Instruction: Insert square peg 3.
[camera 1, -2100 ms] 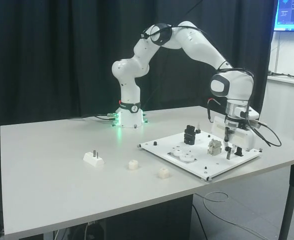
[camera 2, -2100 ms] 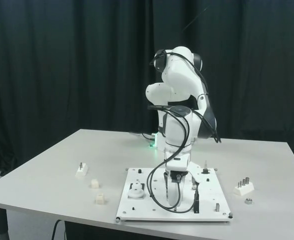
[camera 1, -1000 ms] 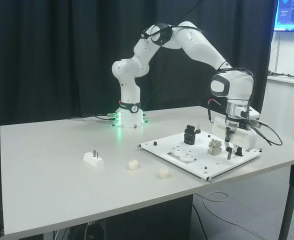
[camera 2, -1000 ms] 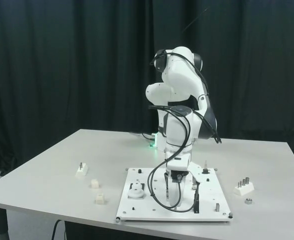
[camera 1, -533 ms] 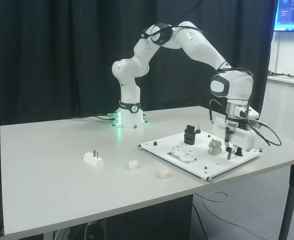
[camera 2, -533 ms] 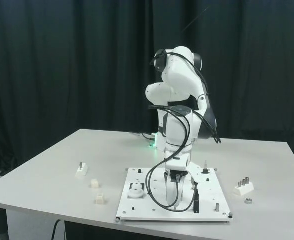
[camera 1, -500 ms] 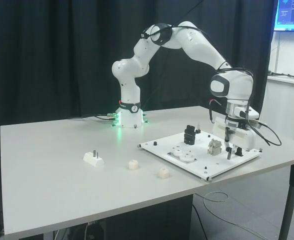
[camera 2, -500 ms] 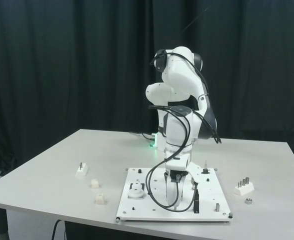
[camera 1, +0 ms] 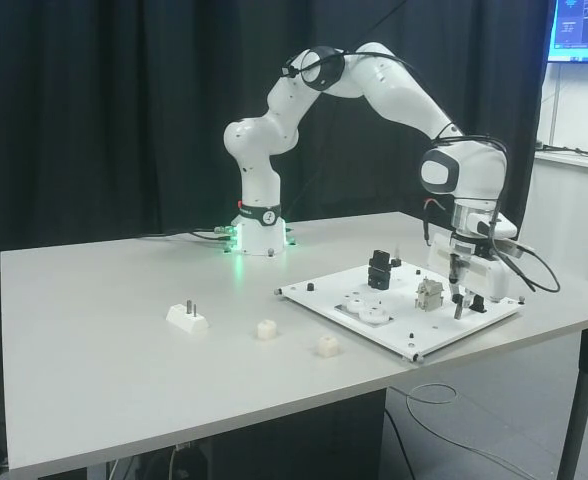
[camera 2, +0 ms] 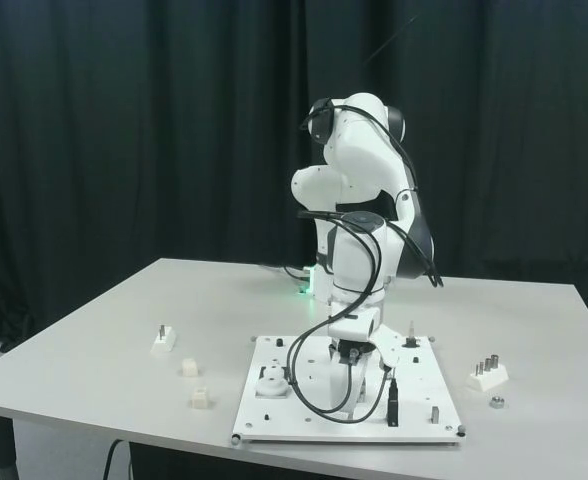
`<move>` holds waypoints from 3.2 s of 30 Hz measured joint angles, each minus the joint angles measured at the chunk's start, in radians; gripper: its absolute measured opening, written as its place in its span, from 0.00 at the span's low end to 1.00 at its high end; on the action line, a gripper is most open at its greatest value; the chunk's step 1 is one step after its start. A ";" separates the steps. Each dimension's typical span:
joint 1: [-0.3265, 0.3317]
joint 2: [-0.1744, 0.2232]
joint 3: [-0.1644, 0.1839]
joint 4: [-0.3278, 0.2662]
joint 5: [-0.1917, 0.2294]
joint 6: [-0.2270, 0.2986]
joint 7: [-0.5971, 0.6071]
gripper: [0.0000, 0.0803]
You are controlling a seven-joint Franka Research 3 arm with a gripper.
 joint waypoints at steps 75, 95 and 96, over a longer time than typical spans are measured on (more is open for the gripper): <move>-0.019 -0.002 0.000 -0.002 0.054 0.002 -0.114 0.14; -0.016 -0.005 0.000 -0.007 0.048 -0.010 -0.114 0.14; -0.016 -0.005 0.000 -0.007 0.048 -0.009 -0.114 0.14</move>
